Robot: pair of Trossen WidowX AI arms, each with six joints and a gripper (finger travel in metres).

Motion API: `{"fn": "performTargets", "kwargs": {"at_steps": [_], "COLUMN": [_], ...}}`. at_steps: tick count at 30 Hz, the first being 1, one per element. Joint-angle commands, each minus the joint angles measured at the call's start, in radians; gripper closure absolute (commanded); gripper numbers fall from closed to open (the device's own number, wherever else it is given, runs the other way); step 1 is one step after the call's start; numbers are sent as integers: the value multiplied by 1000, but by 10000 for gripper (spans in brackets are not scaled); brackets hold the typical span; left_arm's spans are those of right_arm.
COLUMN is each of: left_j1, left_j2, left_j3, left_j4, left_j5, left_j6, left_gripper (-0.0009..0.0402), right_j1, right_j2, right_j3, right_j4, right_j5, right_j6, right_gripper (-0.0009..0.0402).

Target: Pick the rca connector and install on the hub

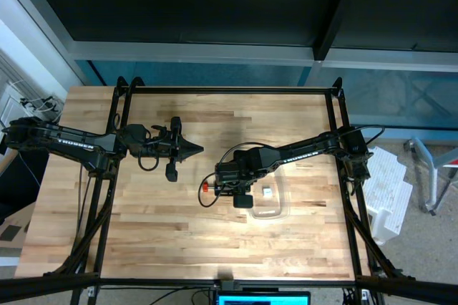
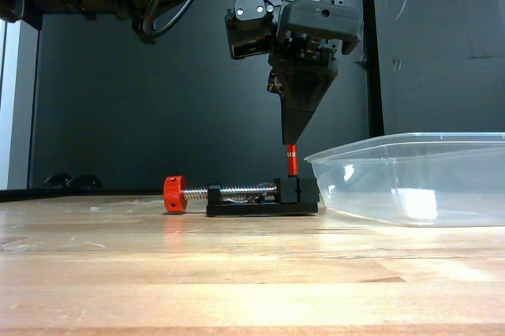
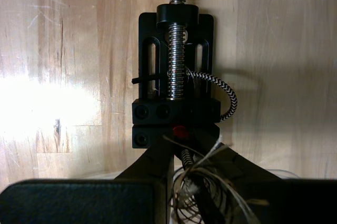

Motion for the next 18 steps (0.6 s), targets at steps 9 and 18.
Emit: {"fn": "performTargets", "kwargs": {"at_steps": [9,18], "left_j1": [0,0], "left_j2": [0,0], "left_j3": [0,0], "left_j4": [0,0], "left_j5": [0,0], "left_j6": [0,0], "left_gripper": [393,393], "right_j1": [-1,-1], "right_j2": [0,-7], "right_j3": [1,1], "right_j4": [0,2], "right_j5": [3,3], "right_j6": [1,-2], "right_gripper": [393,386]}}
